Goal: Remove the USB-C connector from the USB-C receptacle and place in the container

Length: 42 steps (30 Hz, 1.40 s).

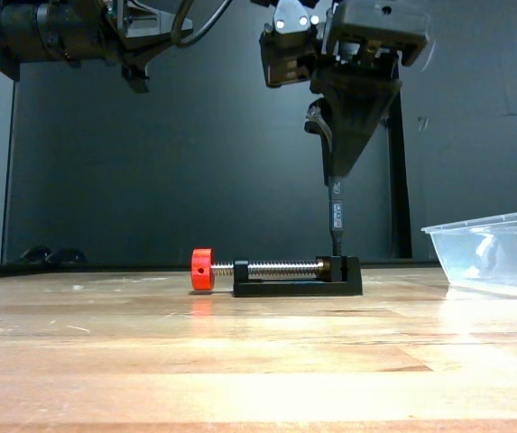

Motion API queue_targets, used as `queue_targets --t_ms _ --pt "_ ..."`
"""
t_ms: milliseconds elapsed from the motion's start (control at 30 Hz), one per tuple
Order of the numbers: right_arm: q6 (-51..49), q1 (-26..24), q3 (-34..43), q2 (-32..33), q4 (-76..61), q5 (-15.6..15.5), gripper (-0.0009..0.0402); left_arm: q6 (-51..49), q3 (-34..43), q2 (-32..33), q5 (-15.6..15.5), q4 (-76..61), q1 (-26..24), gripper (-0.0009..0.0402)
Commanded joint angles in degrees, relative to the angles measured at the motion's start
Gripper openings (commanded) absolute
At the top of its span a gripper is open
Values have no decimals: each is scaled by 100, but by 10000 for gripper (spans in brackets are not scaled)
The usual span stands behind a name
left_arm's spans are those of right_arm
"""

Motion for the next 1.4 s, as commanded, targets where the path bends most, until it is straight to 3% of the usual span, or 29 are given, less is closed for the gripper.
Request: queue_targets --t_ms 33,333,600,1400 --pt "-15 -4 -22 13 52 4 164 0 0 2 0 0 0 0" --pt "-37 -13 -24 11 59 48 97 0 0 2 0 0 2 0" --pt "-44 -4 -24 11 50 52 -3 0 0 0 0 0 2 0" --pt "-66 0 264 -223 -251 90 0 0 0 2 0 0 0 0"
